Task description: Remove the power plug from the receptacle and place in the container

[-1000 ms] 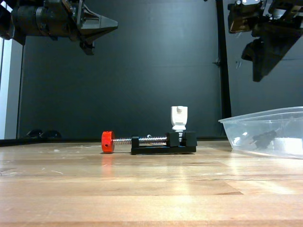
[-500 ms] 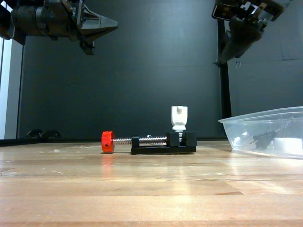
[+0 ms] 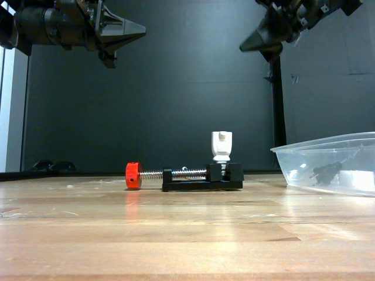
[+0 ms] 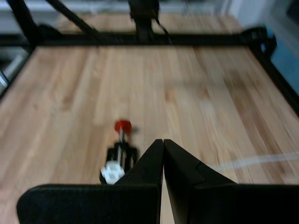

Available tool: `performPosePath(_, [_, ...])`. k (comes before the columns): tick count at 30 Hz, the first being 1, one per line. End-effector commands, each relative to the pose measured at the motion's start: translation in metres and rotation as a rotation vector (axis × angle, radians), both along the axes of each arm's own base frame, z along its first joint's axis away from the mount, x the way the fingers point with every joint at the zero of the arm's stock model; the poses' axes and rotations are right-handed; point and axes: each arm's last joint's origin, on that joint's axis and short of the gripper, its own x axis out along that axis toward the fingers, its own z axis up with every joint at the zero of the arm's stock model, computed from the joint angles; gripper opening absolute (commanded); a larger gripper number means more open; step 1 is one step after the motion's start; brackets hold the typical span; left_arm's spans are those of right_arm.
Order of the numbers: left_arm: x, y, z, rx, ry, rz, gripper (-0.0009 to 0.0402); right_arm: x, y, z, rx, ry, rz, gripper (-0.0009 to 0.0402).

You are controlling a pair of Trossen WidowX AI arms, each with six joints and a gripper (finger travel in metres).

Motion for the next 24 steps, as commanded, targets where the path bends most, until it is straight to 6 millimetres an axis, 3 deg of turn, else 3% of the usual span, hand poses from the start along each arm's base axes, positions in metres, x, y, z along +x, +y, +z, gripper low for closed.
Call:
performPosePath(1, [0.0,0.0,0.0,0.0,0.0,0.0,0.0,0.001,-0.004,-0.003,0.012,-0.092,0.012,0.0])
performPosePath(11, [0.0,0.0,0.0,0.0,0.0,0.0,0.0,0.0,-0.01,-0.021,0.026,-0.346,-0.021,0.0])
performPosePath(24, [0.0,0.0,0.0,0.0,0.0,0.0,0.0,-0.006,-0.009,-0.039,0.034,-0.437,-0.006,0.0])
